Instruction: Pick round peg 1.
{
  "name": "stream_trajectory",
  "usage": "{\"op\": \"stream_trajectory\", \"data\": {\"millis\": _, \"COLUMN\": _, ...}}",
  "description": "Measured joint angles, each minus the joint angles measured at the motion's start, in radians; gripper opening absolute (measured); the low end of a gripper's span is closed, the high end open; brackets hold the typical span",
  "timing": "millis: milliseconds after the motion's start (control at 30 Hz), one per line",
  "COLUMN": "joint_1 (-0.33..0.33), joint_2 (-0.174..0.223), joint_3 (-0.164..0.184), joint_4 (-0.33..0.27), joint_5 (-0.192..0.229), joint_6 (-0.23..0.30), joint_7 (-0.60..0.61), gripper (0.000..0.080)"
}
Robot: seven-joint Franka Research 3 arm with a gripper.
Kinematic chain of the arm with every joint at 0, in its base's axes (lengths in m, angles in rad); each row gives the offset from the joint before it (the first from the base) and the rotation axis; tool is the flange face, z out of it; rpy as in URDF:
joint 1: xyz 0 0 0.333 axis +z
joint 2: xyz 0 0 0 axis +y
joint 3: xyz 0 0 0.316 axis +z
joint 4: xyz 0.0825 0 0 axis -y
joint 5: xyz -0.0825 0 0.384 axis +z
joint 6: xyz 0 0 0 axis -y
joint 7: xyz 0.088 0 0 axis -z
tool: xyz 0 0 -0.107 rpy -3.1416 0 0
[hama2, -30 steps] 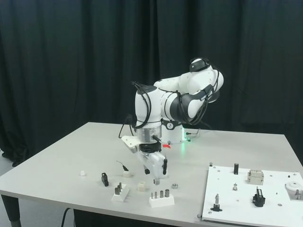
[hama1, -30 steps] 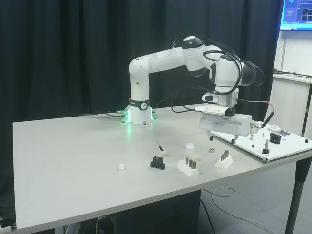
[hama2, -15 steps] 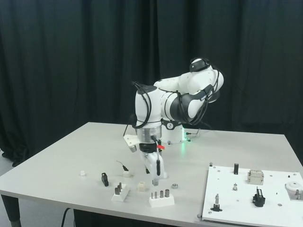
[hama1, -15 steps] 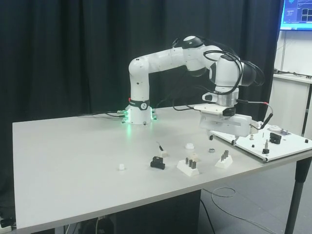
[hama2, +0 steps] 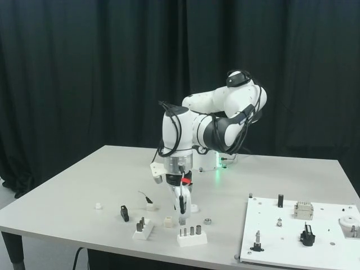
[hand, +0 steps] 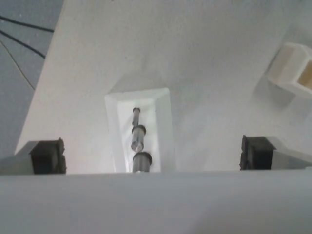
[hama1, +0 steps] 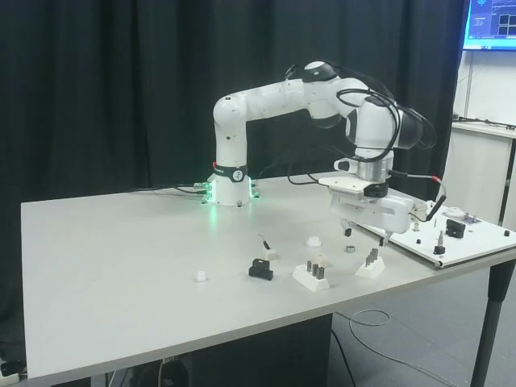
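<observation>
Pincer (hand: pixel 152 155) spread wide, empty, above white peg holder (hand: pixel 140 127) | round pegs (hand: pixel 138 137) stand in a row near the tabletop (hama1: pixel 121 242) front edge | judgement: centre on one peg, descend straight, close gently.

The pegs (hand: pixel 139 144) standing in the white holder block (hand: pixel 140 131) look like dull grey metal with a faint sheen. The block itself seems a matt, smooth plastic, as does the hollow white block (hand: pixel 294 68) near it. The grey table (hama1: pixel 121 242) under the holder block has a smooth, matt top. The arm (hama2: pixel 214 115) above the holder block wears glossy white shells. Behind it hangs black cloth (hama2: pixel 84 73) in soft folds. The finger pads (hand: pixel 48 156) look like matt black rubber, possibly ribbed.
</observation>
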Motion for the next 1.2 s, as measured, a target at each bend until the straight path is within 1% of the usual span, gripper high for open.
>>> {"op": "stream_trajectory", "data": {"millis": 333, "joint_1": 0.001, "joint_2": 0.0, "joint_3": 0.05, "joint_4": -0.025, "joint_5": 0.002, "joint_6": 0.079, "joint_7": 0.012, "gripper": 0.08}}
{"op": "stream_trajectory", "data": {"millis": 533, "joint_1": 0.001, "joint_2": 0.0, "joint_3": 0.072, "joint_4": -0.034, "joint_5": 0.003, "joint_6": 0.112, "joint_7": 0.023, "gripper": 0.08}}
{"op": "stream_trajectory", "data": {"millis": 867, "joint_1": 0.001, "joint_2": 0.0, "joint_3": 0.09, "joint_4": -0.043, "joint_5": 0.008, "joint_6": 0.131, "joint_7": 0.029, "gripper": 0.08}}
{"op": "stream_trajectory", "data": {"millis": 1200, "joint_1": 0.001, "joint_2": 0.0, "joint_3": 0.102, "joint_4": -0.047, "joint_5": 0.008, "joint_6": 0.145, "joint_7": 0.029, "gripper": 0.08}}
